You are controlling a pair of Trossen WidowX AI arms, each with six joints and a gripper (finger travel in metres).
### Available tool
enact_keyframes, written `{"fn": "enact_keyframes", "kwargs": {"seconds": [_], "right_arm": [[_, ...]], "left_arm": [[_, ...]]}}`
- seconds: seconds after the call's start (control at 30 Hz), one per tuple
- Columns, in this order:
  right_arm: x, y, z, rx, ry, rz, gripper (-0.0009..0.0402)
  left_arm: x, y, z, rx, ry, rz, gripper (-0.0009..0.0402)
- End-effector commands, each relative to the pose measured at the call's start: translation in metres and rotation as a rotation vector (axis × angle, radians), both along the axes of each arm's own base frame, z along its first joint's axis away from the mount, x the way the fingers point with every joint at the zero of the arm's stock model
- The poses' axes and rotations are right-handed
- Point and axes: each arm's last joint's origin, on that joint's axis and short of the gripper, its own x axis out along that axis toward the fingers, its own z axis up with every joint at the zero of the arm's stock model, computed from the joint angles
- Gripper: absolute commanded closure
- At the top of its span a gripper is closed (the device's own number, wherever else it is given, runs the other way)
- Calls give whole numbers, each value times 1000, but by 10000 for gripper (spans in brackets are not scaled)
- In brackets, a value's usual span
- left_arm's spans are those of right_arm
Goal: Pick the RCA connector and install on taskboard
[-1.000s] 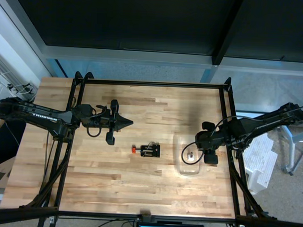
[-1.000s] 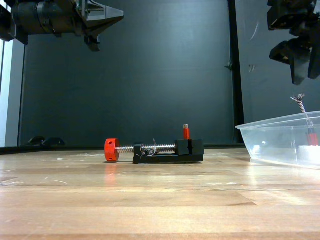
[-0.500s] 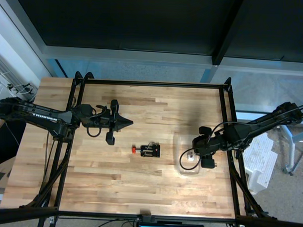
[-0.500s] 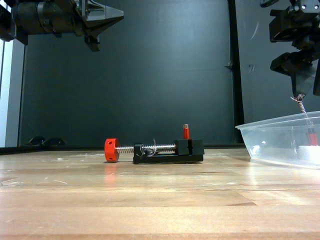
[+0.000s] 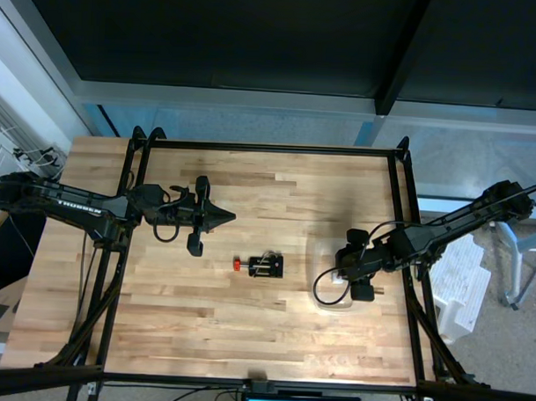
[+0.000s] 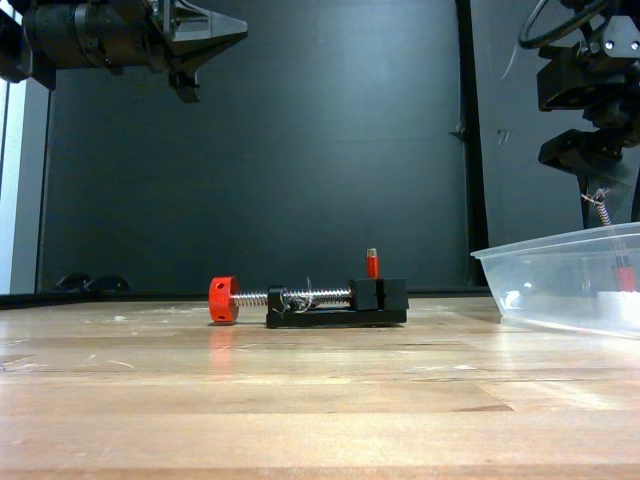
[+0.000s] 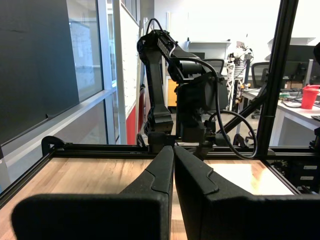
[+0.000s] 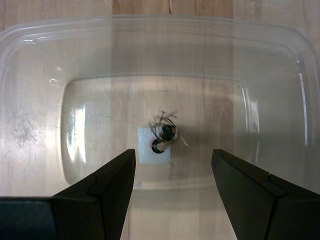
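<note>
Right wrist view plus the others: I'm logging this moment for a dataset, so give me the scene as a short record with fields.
RCA connector: inside the clear tray, at a small white square, not gripped
clear tray: on the table, right of the taskboard
taskboard: mid-table, red knob pointing left
right gripper: open, hovering over the tray above the connector
left gripper: shut, raised, off to the taskboard's left
</note>
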Motion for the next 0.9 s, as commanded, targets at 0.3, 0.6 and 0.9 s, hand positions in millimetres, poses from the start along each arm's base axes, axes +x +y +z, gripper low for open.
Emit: {"fn": "enact_keyframes", "kwargs": {"seconds": [0.3,0.6,0.9], "right_arm": [[-2,5,-11,-5,-17,-4,181],[3,8,-20,-14,-3,2,181],[4,8,-30,-31,-18,-5,181]], "left_arm": [[0,0,0,0,0,0,393],[0,0,0,0,0,0,393],[0,0,0,0,0,0,393]]}}
